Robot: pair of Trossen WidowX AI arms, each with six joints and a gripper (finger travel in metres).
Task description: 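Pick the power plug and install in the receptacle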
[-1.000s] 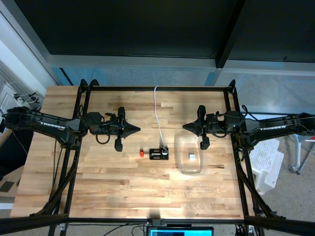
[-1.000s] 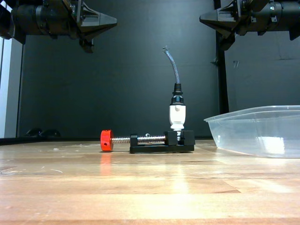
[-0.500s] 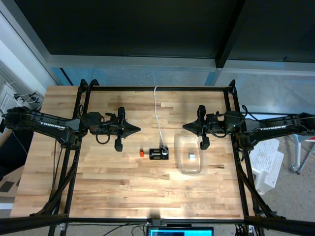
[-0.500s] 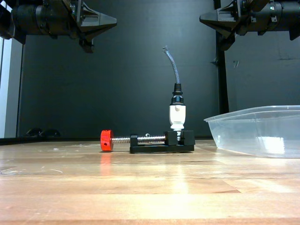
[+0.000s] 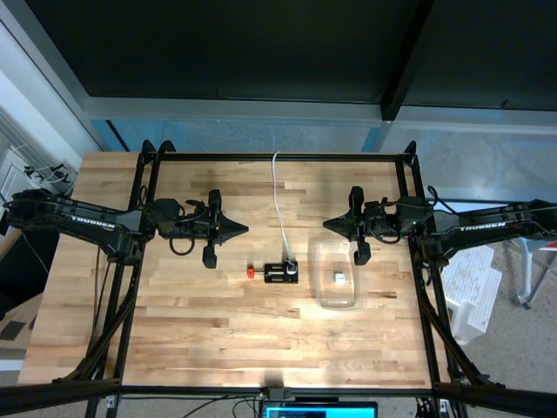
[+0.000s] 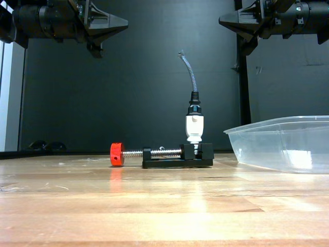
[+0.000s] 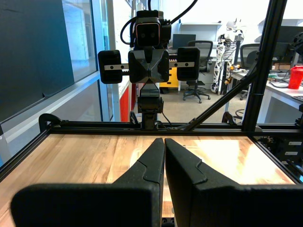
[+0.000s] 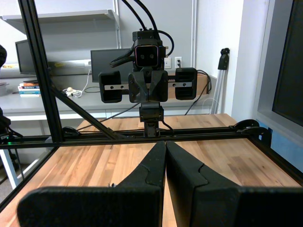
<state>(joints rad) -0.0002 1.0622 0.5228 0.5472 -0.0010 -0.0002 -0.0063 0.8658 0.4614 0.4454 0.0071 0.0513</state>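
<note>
Left gripper: [image 5: 244, 230] hangs high over the table [image 5: 174, 331], at 10 o'clock from the vise [image 6: 177, 154]. Fingers are pressed together, nothing between them. It reads as a parked pose.
Right gripper: [image 5: 327, 225] at the same height, at 2 o'clock from the vise, near the tray's far rim. Fingers are also together and empty. It is the arm closer to the tray [image 5: 324, 300], so likely the one to pick.
Receptacle: [image 6: 194, 126] white, upright in the vise at mid-table, red knob [image 6: 116, 154] pointing to 9 o'clock. I judge it is clamped so a push will not shift it. Which way the socket face points, I cannot tell.
Plug: not made out with certainty. Only a white piece [image 5: 339, 277] shows in the tray, at 3 o'clock from the vise. Nothing has been picked up yet.
In the way: the cord [image 5: 278, 200] leaves the receptacle's top and arches toward 12 o'clock — a descent from above would meet it. The tray walls crowd any reach inside.
</note>
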